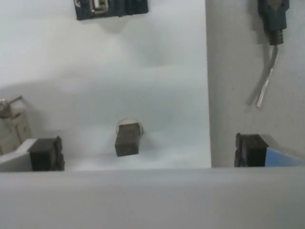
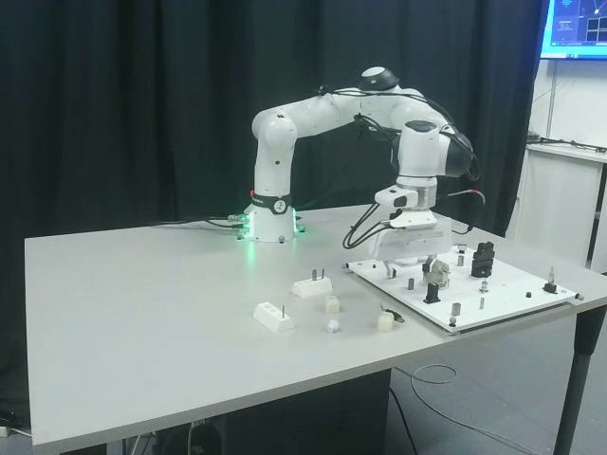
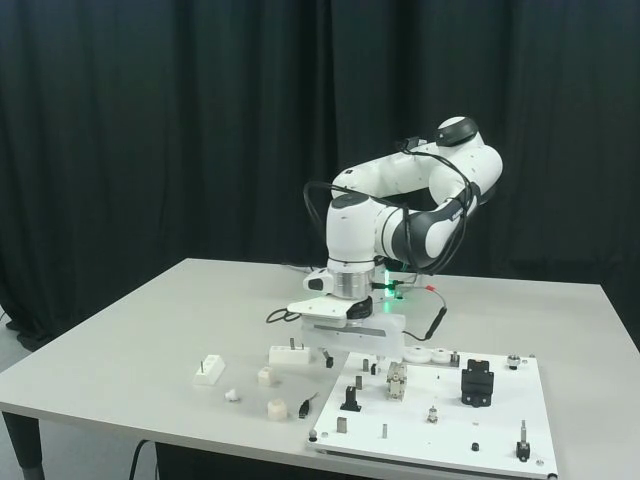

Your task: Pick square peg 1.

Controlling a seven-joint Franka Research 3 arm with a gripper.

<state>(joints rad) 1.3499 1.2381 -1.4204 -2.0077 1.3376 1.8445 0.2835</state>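
In the wrist view a small dark square peg stands upright on the white board. It sits between my two black fingertips, nearer one of them and a little beyond their line. My gripper is open and holds nothing, with the fingers wide apart and well clear of the peg. From the first room view the gripper hangs low over the near-left corner of the board, just above a small peg. In the second room view the gripper hovers at the board's back-left corner.
A black connector block and a cable plug lie beyond the peg, the plug on the grey table. The board carries more pegs, a black holder and gears. White blocks lie on the table left of the board.
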